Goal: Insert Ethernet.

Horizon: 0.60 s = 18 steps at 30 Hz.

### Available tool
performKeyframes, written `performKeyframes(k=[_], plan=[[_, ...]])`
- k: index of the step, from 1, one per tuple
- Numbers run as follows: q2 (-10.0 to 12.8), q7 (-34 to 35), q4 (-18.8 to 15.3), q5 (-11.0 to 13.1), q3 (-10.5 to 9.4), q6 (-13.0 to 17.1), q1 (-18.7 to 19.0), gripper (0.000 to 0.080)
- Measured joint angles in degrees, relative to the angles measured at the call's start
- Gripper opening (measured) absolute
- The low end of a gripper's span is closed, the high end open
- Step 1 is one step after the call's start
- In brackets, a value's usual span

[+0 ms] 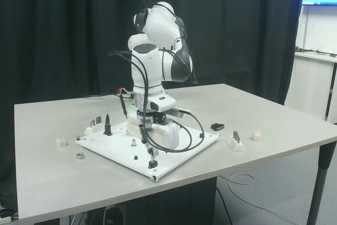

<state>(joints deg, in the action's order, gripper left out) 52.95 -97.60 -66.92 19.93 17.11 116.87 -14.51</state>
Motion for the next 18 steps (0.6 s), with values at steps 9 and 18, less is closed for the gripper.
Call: performKeyframes(k=[9,18], plan=[[-0.02,0.01,1.44,-0.06,1.56,-2.49,0.58,0.0342],[-0.05,0.01,4.90,-0.04,4.47,-7.56,1.87,0.0766]])
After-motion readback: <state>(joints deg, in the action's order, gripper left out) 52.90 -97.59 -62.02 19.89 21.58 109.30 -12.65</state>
